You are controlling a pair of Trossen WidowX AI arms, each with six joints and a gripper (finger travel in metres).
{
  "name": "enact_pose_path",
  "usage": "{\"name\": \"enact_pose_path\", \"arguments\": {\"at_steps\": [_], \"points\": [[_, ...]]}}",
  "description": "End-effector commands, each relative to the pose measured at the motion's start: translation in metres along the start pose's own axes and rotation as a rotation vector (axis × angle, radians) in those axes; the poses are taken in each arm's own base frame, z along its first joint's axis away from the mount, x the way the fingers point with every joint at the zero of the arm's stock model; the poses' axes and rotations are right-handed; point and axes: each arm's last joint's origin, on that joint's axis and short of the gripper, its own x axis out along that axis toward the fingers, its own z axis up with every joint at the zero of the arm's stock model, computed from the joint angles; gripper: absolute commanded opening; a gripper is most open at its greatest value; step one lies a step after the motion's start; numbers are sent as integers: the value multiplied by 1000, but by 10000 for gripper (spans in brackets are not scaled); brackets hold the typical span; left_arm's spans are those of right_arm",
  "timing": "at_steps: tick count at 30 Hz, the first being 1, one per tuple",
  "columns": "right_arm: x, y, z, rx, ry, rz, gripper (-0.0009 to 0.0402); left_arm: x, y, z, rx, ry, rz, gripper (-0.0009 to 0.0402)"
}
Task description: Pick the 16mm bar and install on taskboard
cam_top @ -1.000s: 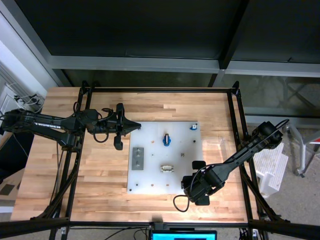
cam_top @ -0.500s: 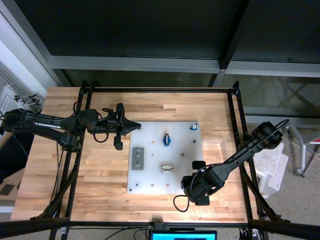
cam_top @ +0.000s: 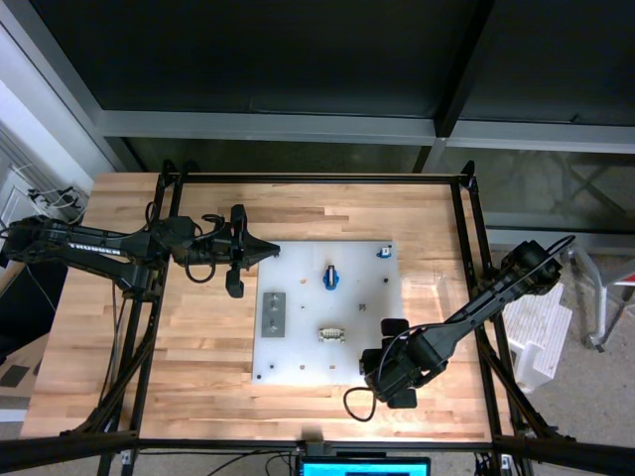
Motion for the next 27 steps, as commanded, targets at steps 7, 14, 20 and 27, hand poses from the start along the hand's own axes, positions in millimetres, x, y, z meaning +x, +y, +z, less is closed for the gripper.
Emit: {"name": "enact_pose_path", "arguments": {"at_steps": [7, 14, 20, 27], "points": [[-19, -4, -2, 6, -35, 24, 186, 0, 0, 0, 0, 0, 0, 0], [-35, -9, -6, 11, -70, 49, 185, 0, 0, 0, 0, 0, 0, 0], [-37, -9, -7, 10, -70, 49, 185, 0, 0, 0, 0, 0, 0, 0], [-37, -10, -7, 11, -69, 48, 185, 0, 0, 0, 0, 0, 0, 0]]}}
